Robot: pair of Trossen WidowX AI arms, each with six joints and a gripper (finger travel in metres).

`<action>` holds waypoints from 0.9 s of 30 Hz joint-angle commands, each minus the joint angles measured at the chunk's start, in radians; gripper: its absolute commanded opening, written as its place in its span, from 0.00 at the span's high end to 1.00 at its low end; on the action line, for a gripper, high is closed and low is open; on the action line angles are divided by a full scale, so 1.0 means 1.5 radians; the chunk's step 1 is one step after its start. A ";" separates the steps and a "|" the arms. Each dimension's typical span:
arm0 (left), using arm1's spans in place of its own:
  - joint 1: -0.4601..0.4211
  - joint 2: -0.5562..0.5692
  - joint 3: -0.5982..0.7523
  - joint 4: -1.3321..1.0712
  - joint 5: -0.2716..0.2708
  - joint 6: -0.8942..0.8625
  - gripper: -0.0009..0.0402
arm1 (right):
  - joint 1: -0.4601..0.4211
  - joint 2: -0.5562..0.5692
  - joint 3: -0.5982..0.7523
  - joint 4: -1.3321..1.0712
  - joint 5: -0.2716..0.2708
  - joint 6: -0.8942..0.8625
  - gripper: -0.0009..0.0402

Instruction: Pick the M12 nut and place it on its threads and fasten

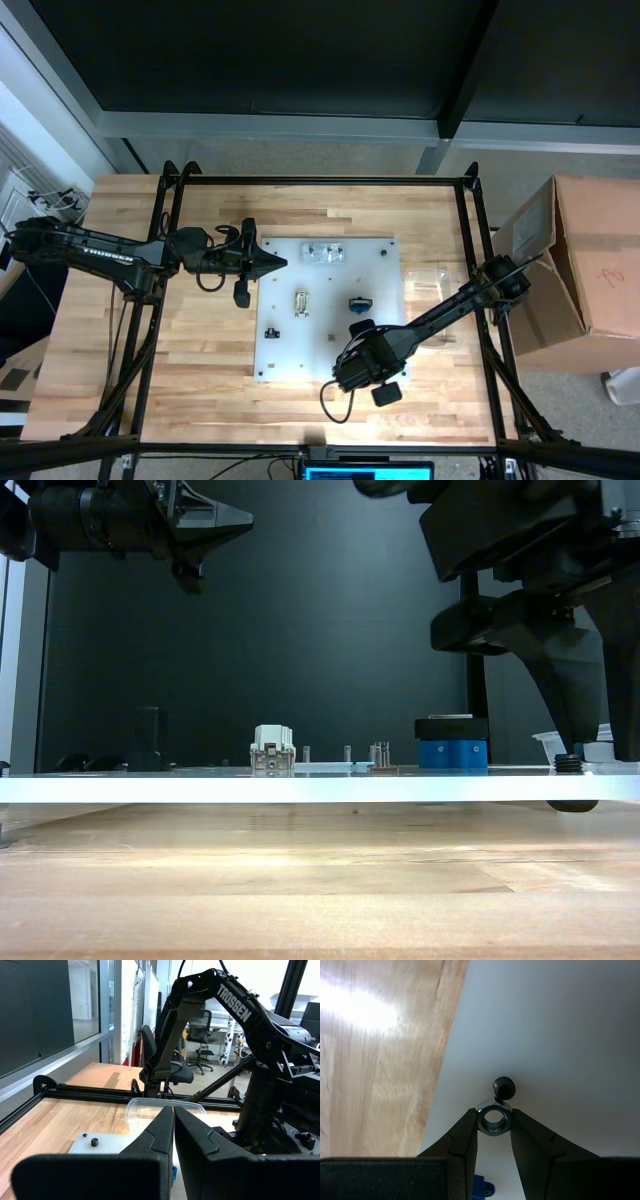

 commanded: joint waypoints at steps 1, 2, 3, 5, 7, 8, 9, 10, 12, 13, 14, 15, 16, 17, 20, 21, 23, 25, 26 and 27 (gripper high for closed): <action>0.000 0.000 0.000 0.000 0.000 0.000 0.98 | 0.002 -0.014 0.010 -0.005 -0.001 -0.120 0.98; 0.000 0.000 0.000 0.000 0.000 0.000 0.98 | 0.002 -0.017 0.017 -0.015 0.000 -0.161 0.98; 0.000 0.000 0.000 0.000 0.000 0.000 0.98 | 0.002 -0.019 0.026 -0.029 0.000 -0.202 0.98; 0.000 0.000 0.000 0.000 0.000 0.000 0.98 | 0.001 -0.019 0.048 -0.062 0.001 -0.283 0.98; 0.000 0.000 0.000 0.000 0.000 0.000 0.98 | 0.001 -0.019 0.068 -0.087 0.001 -0.351 0.98; 0.000 0.000 0.000 0.000 0.000 0.000 0.98 | 0.001 -0.019 0.076 -0.092 0.001 -0.384 0.98; 0.000 0.000 0.000 0.000 0.000 0.000 0.98 | 0.001 -0.019 0.084 -0.096 0.001 -0.412 0.98; 0.000 0.000 0.000 0.000 0.000 0.000 0.98 | 0.001 -0.019 0.091 -0.099 0.001 -0.436 0.98; 0.000 0.000 0.000 0.000 0.000 0.000 0.98 | 0.002 -0.019 0.102 -0.100 0.001 -0.460 0.98; 0.000 0.000 0.000 0.000 0.000 0.000 0.98 | 0.001 -0.019 0.104 -0.099 0.001 -0.468 0.98; 0.000 0.000 0.000 0.000 0.000 0.000 0.98 | 0.001 -0.019 0.104 -0.099 0.001 -0.481 0.98; 0.000 0.000 0.000 0.000 0.000 0.000 0.98 | 0.001 -0.019 0.104 -0.100 0.001 -0.491 0.98; 0.000 0.000 0.000 0.000 0.000 0.000 0.98 | 0.001 -0.019 0.103 -0.100 0.001 -0.502 0.98; 0.000 0.000 0.000 0.000 0.000 0.000 0.98 | 0.002 -0.019 0.102 -0.100 0.000 -0.513 0.98; 0.000 0.000 0.000 0.000 0.000 0.000 0.98 | 0.001 -0.011 0.102 -0.100 0.001 -0.535 0.98; 0.000 0.000 0.000 0.000 0.000 0.000 0.98 | 0.001 -0.009 0.102 -0.099 0.000 -0.542 0.98; 0.000 0.000 0.000 0.000 0.000 0.000 0.98 | 0.001 0.003 0.102 -0.093 0.001 -0.555 0.98; 0.000 0.000 0.000 0.000 0.000 0.000 0.98 | 0.001 0.010 0.102 -0.090 0.001 -0.580 0.98; 0.000 0.000 0.000 0.000 0.000 0.000 0.98 | 0.001 0.015 0.102 -0.090 0.001 -0.592 0.98; 0.000 0.000 0.000 0.000 0.000 0.000 0.98 | 0.000 0.017 0.101 -0.091 0.001 -0.607 0.98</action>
